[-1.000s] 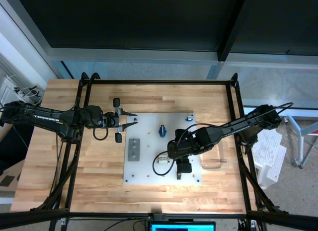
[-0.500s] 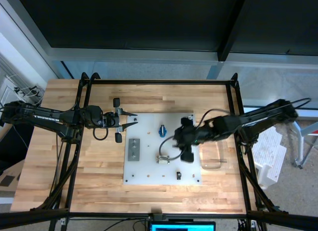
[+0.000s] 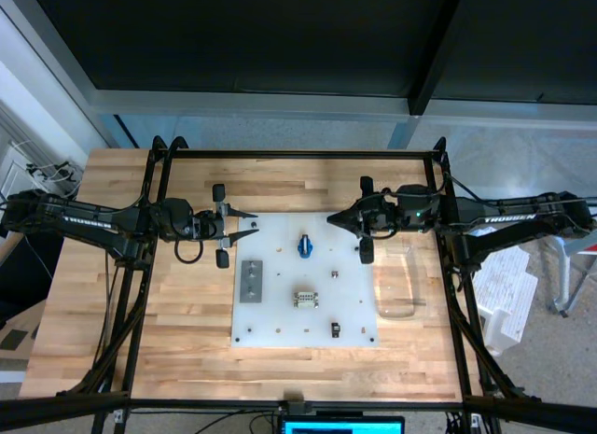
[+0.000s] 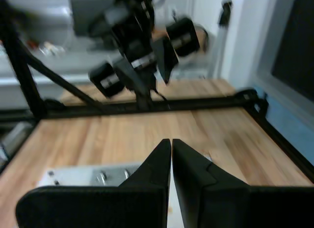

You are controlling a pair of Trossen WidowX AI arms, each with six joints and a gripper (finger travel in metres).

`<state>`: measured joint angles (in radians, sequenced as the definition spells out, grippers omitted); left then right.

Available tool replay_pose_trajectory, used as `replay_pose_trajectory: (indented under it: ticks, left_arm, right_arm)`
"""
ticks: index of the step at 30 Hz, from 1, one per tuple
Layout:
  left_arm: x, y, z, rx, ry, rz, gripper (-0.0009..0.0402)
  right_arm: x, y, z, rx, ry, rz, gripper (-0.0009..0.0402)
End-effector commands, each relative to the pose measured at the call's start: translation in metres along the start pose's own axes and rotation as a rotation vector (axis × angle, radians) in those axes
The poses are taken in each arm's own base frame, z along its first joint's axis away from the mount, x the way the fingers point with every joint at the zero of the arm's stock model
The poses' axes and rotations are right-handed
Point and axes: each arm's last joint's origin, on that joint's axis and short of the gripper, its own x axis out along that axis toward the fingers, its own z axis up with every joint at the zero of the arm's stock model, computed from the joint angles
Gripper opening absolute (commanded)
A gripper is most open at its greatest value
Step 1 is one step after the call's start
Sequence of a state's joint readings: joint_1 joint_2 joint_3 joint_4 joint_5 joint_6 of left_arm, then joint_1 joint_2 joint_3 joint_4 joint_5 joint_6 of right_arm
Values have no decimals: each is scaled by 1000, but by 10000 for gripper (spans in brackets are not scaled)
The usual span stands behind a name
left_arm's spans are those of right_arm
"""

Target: Pick the HAN10E connector and install on the hub

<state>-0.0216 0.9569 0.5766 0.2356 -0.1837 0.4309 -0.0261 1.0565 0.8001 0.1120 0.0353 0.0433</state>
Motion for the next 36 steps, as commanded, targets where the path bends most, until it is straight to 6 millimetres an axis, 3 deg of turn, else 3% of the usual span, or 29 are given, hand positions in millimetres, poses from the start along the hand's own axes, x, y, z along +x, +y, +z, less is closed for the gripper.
replay_pose_trajectory:
  ticks: [1,9,21,36]
  left_arm:
    - [0,0,0,0,0,0,131]
    - [0,0,0,0,0,0,131]
    - [0,0,0,0,0,0,131]
    - [0,0,0,0,-1,0,131]
  right_arm:
    - [-4,-11,-4,10,-91,8,1]
    - [-8,-18,-18,18,-161,-21,0]
    - [-7,-2,-19,12,-156,8,0]
    - [-7,-2,-19,24,-156,14,0]
